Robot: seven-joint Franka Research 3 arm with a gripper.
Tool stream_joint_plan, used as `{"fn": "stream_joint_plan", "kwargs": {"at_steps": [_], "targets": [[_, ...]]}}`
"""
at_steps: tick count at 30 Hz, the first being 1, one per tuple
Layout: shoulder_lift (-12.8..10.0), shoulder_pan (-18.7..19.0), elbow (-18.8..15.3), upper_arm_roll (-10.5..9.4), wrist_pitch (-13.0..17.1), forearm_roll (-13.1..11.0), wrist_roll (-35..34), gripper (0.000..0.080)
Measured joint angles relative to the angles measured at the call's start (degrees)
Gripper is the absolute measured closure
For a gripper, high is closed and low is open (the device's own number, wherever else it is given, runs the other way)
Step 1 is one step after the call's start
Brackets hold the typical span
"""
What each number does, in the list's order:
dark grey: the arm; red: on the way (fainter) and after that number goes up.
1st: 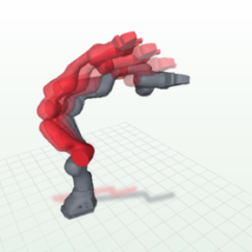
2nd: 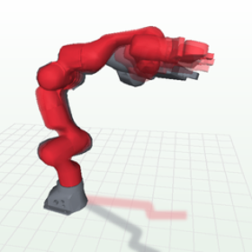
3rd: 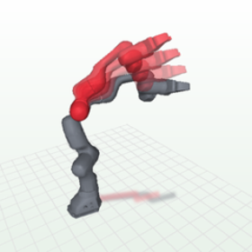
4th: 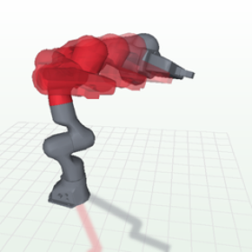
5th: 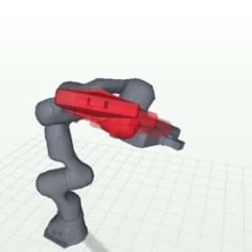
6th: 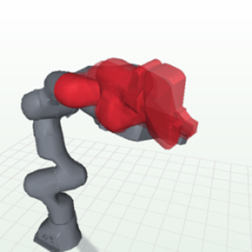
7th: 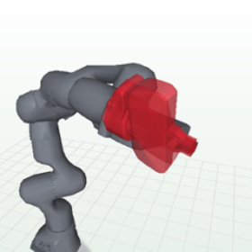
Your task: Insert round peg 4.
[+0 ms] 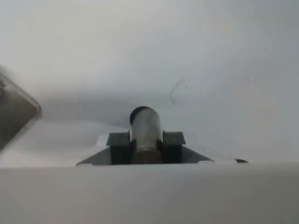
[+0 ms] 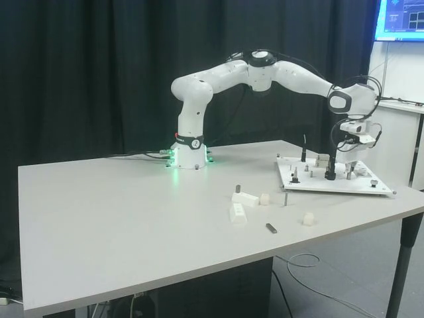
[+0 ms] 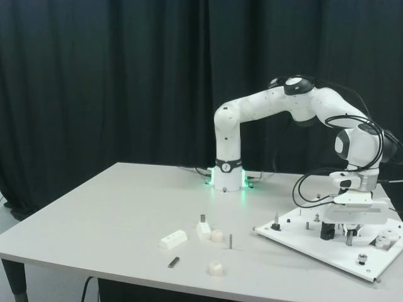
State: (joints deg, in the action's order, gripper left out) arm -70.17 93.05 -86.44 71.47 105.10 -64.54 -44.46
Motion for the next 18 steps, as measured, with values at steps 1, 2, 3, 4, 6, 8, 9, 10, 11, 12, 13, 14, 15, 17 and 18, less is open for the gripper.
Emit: {"fn": "stream_joint_plan", "kwargs": {"at_steps": [1,2,3,4,6,8,9,10,11,12,13,14,15,17,18], "targets": [[0.0,0.0,0.0,0.0,0.0,0.0,-0.1,0.0658],[0.0,0.0,0.0,0.0,0.0,0.0,-0.3,0.0658],[0.0,0.1,0.0,0.0,0.0,0.0,-0.4,0.0658],[0.0,0.1,0.0,0.0,0.0,0.0,-0.5,0.0658],[0.0,0.1,0.0,0.0,0.0,0.0,-0.7,0.0658],[0.0,0.1,0.0,0.0,0.1,0.0,-0.7,0.0658],[0.0,0.1,0.0,0.0,0.1,0.0,-0.7,0.0658],[0.0,0.1,0.0,0.0,0.1,0.0,-0.7,0.0658],[0.0,0.1,0.0,0.0,0.1,0.0,-0.7,0.0658],[0.0,0.1,0.0,0.0,0.1,0.0,-0.7,0.0658],[0.0,0.1,0.0,0.0,0.1,0.0,-0.7,0.0658],[0.0,0.1,0.0,0.0,0.1,0.0,-0.7,0.0658],[0.0,0.1,0.0,-0.01,0.1,0.0,-0.7,0.0658],[0.0,0.1,0.0,-0.02,0.1,0.0,-0.8,0.0658],[0.0,0.1,0.0,-0.02,0.2,0.0,-0.8,0.0658]]}}
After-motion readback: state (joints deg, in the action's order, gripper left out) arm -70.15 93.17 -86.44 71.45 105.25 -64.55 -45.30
